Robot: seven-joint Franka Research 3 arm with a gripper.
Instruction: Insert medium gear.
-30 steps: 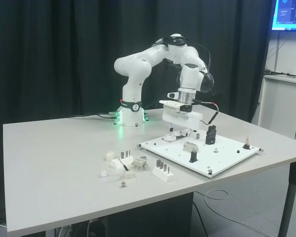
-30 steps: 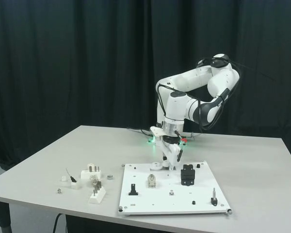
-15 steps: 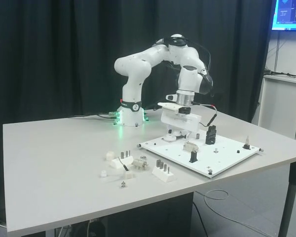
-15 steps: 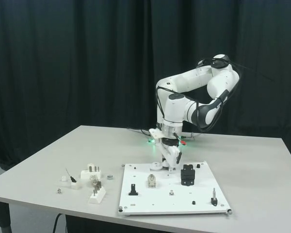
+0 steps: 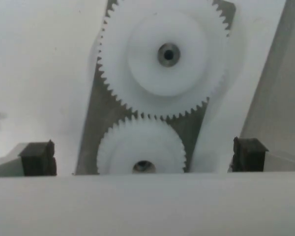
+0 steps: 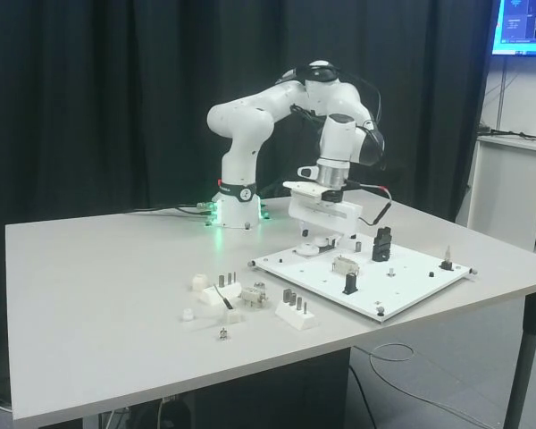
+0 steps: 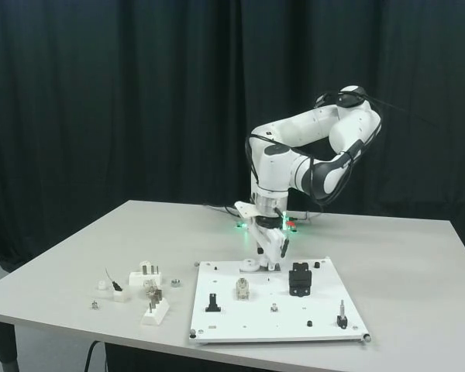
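1. Where the grey worktop (image 6: 98, 268) stretches out, it is bare over most of its span, with a black curtain (image 7: 101, 93) hanging behind it.
2. On the worktop lies a white board (image 7: 325, 325) near the front edge, carrying small black fittings such as a black block (image 7: 299, 279).
3. Beside the board, well apart from it toward the bare span, stands a cluster of small white parts (image 6: 241, 299).
4. At the far side of the board the white arm (image 7: 310, 147) bends down from its base (image 6: 235, 207), which shows green light, and the gripper (image 7: 270, 252) hangs just above the board.
5. From the wrist view, the jaws stand wide, with nothing held; one black fingertip (image 5: 38, 158) and the other lie on either side of the gears.
6. Seated on the board, the medium gear (image 5: 141, 150) has its teeth meshed with the large gear (image 5: 162, 56) next to it, each showing a centre hole.
7. Toward the front and the near corner, the board's edge lies close to the worktop edge (image 6: 277, 357); open grey surface remains behind the board and around the arm's base.
8. Off to one side stand a white cabinet (image 6: 509, 183) and a screen (image 6: 524, 27) on the wall.
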